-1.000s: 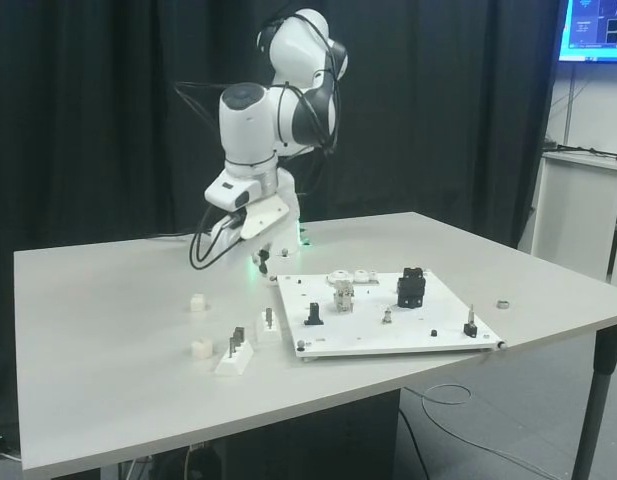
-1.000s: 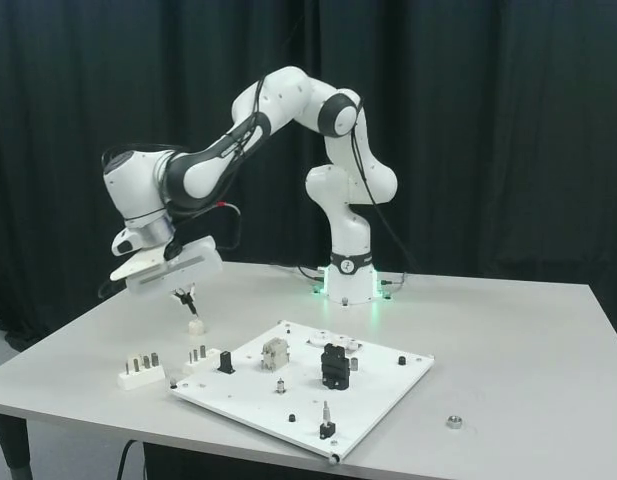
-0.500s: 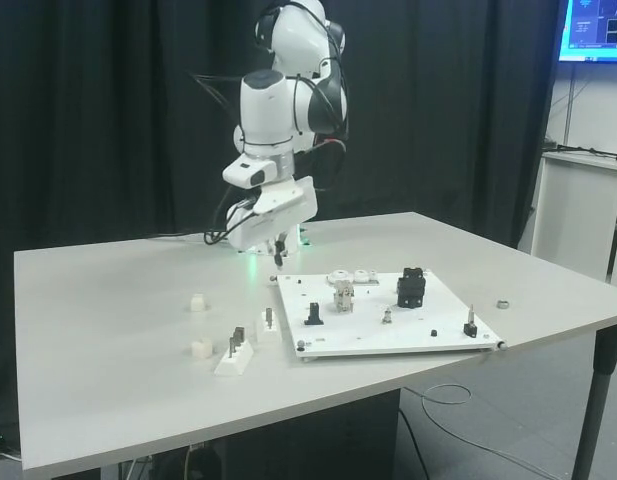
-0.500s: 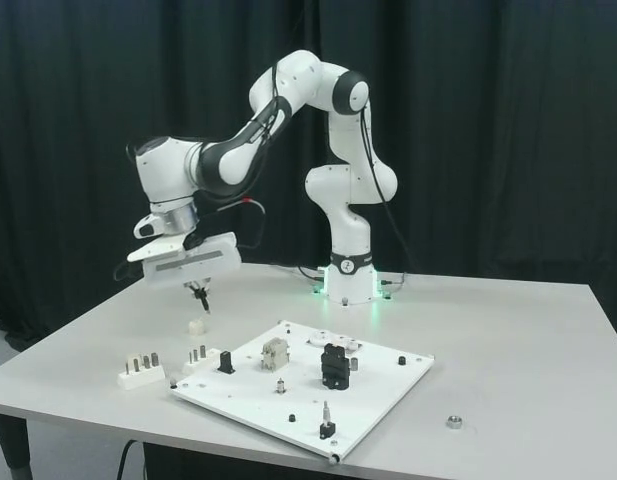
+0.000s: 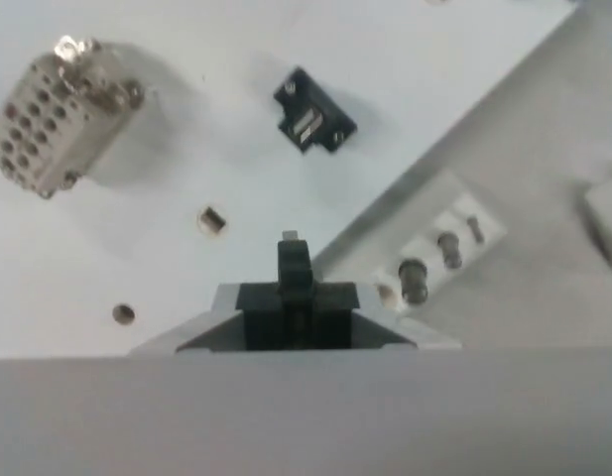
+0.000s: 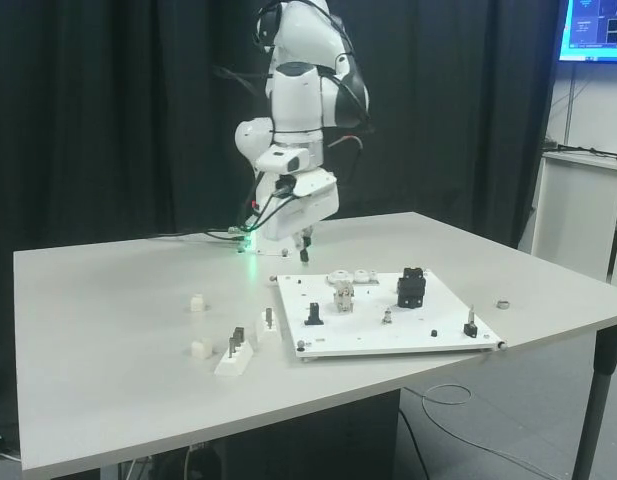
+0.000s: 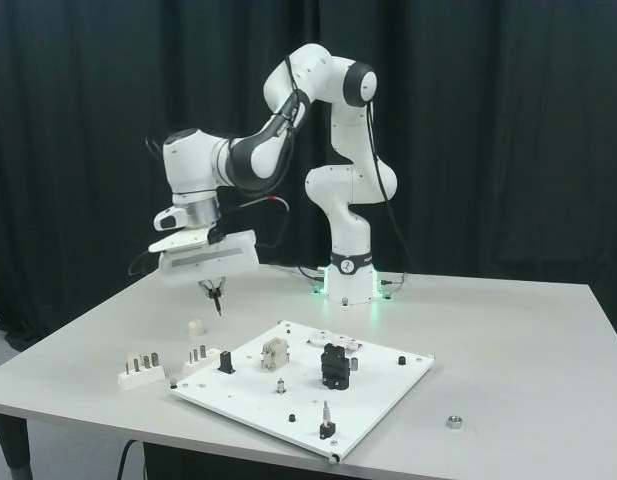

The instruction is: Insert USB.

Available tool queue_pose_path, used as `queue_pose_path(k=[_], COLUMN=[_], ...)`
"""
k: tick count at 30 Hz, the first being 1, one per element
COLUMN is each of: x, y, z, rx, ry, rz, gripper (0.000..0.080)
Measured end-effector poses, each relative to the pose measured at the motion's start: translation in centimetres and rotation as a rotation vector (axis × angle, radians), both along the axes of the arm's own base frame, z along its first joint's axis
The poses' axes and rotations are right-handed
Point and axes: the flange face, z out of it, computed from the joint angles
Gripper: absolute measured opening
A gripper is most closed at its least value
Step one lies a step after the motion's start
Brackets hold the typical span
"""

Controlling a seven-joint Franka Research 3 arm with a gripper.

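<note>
USB plug [image 5: 294,266] clamped between closed end effector [image 5: 295,297] fingers in wrist view, above white board [image 5: 186,149], apart from black socket [image 5: 314,123]. First room view: held aloft over tabletop [image 6: 108,300], behind board. Second room view: hanging above board's far corner.

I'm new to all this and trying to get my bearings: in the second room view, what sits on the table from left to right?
White block holding upright pins → small white cube → white square board carrying small fittings → small grey metal nut.
</note>
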Motion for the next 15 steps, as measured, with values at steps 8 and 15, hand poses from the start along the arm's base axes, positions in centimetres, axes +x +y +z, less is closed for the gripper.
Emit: queue_pose_path(k=[8, 15], x=[1.3, 1.9], y=[2.0, 2.5], z=[0.3, 0.3], rx=[-0.040, -0.069], ry=[-0.051, -0.069], rz=[0.004, -0.109], gripper=[0.0058, 0.0058])
